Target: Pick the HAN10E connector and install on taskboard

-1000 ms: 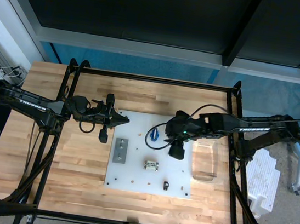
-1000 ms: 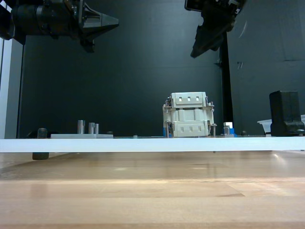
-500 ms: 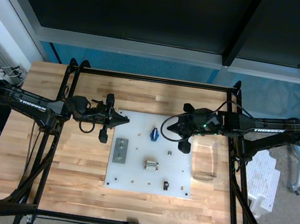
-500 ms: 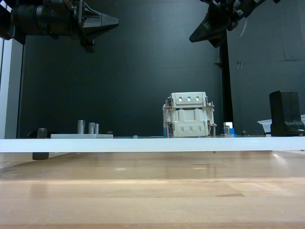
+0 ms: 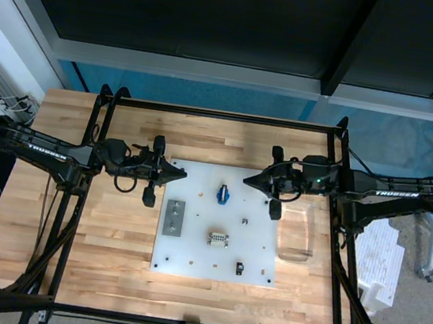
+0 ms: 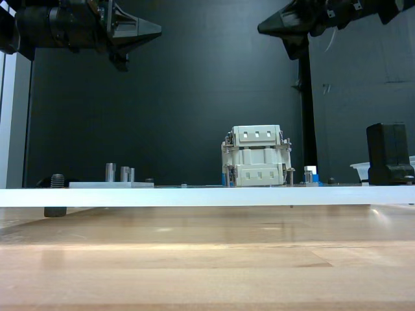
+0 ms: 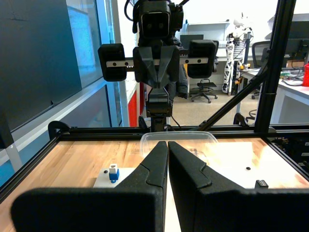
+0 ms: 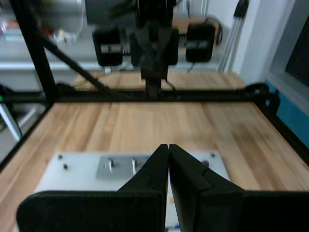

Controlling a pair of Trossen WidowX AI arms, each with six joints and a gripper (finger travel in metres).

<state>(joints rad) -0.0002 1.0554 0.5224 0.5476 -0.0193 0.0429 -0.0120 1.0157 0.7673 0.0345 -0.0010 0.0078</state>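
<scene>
We judge the install done: the HAN10E connector [image 5: 218,239] stands upright near the middle of the taskboard [image 5: 187,262], with nothing touching it. So our left pincer [image 5: 183,174] and right pincer [image 5: 246,180] hang high over the board's far side, each with fingers together and empty.

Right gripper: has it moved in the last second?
Yes. The right gripper has drawn back rightward, away from the blue part, toward the right edge of the taskboard. The left gripper hovers above the board's far-left corner.
</scene>
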